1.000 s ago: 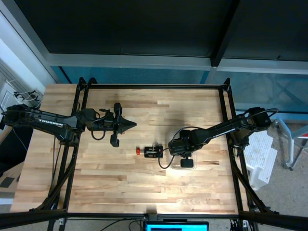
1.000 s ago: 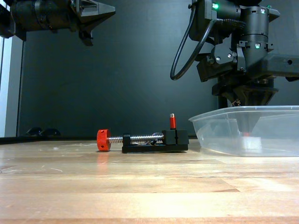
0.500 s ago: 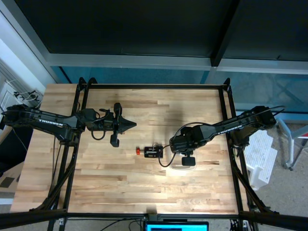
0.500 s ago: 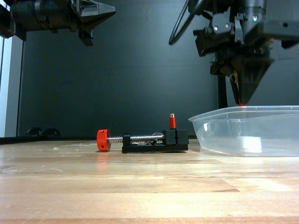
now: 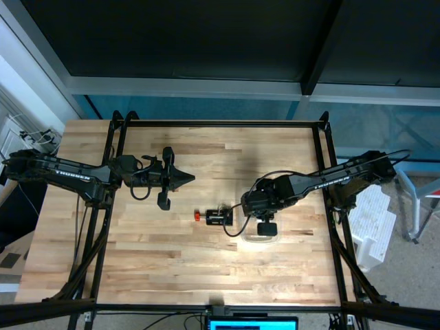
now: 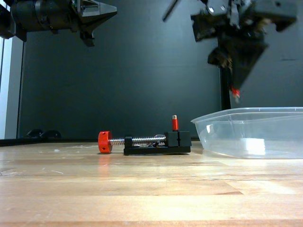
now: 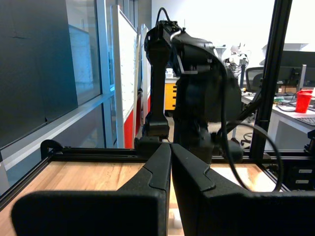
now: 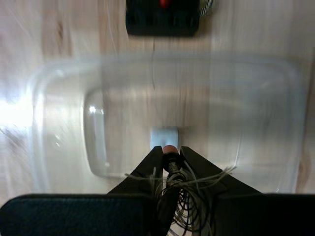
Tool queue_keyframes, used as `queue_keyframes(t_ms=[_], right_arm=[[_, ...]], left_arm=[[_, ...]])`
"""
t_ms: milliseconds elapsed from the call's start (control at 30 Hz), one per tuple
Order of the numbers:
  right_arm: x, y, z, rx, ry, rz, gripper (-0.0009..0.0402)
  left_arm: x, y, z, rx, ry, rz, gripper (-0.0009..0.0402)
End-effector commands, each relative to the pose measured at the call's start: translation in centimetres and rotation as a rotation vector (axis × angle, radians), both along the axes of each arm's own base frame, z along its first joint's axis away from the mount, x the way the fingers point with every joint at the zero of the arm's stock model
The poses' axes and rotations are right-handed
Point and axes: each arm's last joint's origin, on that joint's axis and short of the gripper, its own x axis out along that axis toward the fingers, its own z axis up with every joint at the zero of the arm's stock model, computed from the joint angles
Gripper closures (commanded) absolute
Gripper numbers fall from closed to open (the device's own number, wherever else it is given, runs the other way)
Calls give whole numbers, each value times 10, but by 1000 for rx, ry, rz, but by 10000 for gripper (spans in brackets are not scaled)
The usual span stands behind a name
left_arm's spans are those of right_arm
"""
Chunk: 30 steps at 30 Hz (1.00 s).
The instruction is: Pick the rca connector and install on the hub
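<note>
My right gripper (image 6: 233, 86) hangs above the left part of the clear tray, shut on the rca connector (image 6: 234, 92). The connector is a small plug with a red tip, and thin wires trail from it (image 8: 170, 156). It sits pinched between my right gripper (image 8: 168, 151) fingers. The hub (image 6: 156, 142) is a black block with a red knob (image 6: 104, 141) and a short red-topped post, and it lies on the table left of the tray. From above, the hub (image 5: 218, 218) is just left of my right gripper (image 5: 256, 206). My left gripper (image 5: 185, 179) is parked high at the left, shut and empty (image 7: 171, 147).
The clear plastic tray (image 6: 246, 111) stands right of the hub, directly under my right gripper. A small flat white square piece (image 8: 164, 133) lies on the tray's floor. A black frame (image 5: 113, 137) runs around the wooden table.
My right gripper has risen out of the tray with the connector in it and shifted slightly toward the hub. The left arm has not moved.
</note>
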Motion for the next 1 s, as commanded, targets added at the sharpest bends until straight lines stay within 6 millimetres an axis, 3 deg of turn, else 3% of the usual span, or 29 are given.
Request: queue_keyframes(t_ms=[33, 600, 1000], right_arm=[[7, -1, 5, 1, -4, -13, 393], [66, 0, -2, 0, -7, -38, 393], [90, 3, -8, -1, -20, -28, 393]], left_arm=[[0, 0, 0, 0, 0, 0, 393], [0, 0, 0, 0, 0, 0, 393], [0, 0, 0, 0, 0, 0, 393]])
